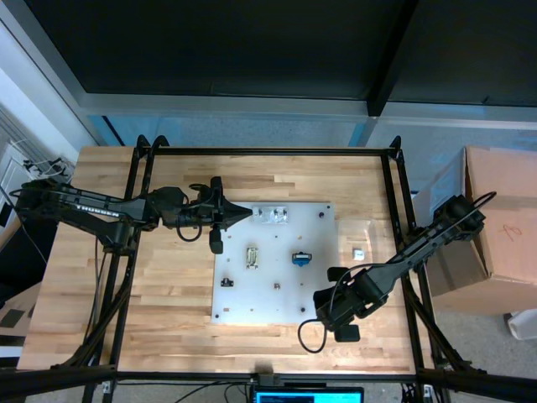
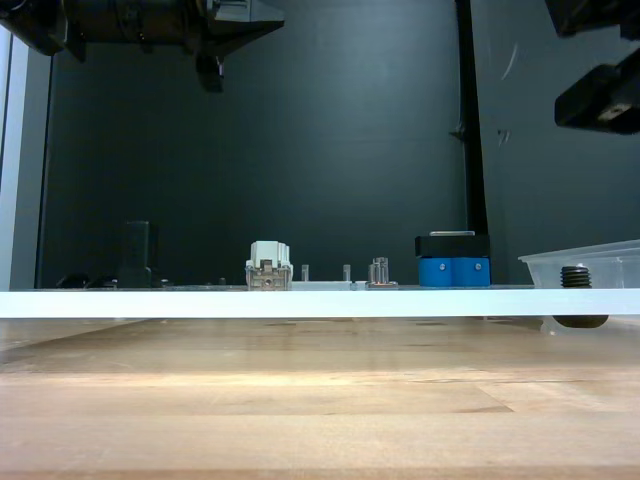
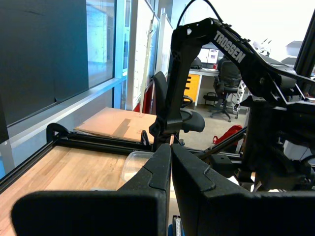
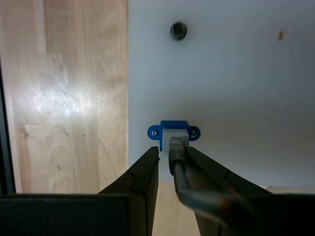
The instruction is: Pick the RJ45 connector and install on the taskboard
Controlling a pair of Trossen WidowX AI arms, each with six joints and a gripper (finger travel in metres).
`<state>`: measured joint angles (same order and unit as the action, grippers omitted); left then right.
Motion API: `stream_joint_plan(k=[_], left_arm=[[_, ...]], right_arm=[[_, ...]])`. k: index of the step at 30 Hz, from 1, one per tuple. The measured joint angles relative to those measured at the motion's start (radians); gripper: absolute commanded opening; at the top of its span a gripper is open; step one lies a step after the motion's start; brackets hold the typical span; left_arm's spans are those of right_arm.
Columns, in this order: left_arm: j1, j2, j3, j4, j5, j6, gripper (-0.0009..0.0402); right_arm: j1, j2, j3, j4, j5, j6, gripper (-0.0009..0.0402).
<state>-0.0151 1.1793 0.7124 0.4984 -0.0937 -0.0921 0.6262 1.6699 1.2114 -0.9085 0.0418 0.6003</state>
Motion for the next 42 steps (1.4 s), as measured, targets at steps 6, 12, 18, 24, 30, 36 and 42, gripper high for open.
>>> stream_joint_plan(k=[6,12,18,24,30,36,42], left_arm=[[0.000,0.000,0.000,0.001,0.000,0.000,0.0000],[0.000,0.000,0.000,0.000,0.000,0.000,0.0000],[0.000,0.000,0.000,0.000,0.000,0.000,0.0000],[0.000,0.000,0.000,0.000,0.000,0.000,0.0000],[0.000,0.000,0.000,0.000,0.000,0.000,0.0000],[0.000,0.000,0.000,0.000,0.000,0.000,0.0000],[0.000,0.000,0.000,0.000,0.000,0.000,0.0000]], right_arm=[[0.000,-0.032,0.029,-0.045,0.008,-0.002,0.0119],[0.002,-0.100,0.039,-0.076,0.008,0.014,0.0157],[0.006,-0.173,0.039,-0.085,0.024,0.019,0.0169],[0.008,-0.194,0.039,-0.085,0.045,0.018,0.0169],[0.005,-0.214,0.039,-0.084,0.071,0.003,0.0156],[-0.073,-0.314,0.028,-0.045,0.170,-0.080,0.0095],[-0.227,-0.454,-0.057,0.168,0.201,-0.214,0.0008]])
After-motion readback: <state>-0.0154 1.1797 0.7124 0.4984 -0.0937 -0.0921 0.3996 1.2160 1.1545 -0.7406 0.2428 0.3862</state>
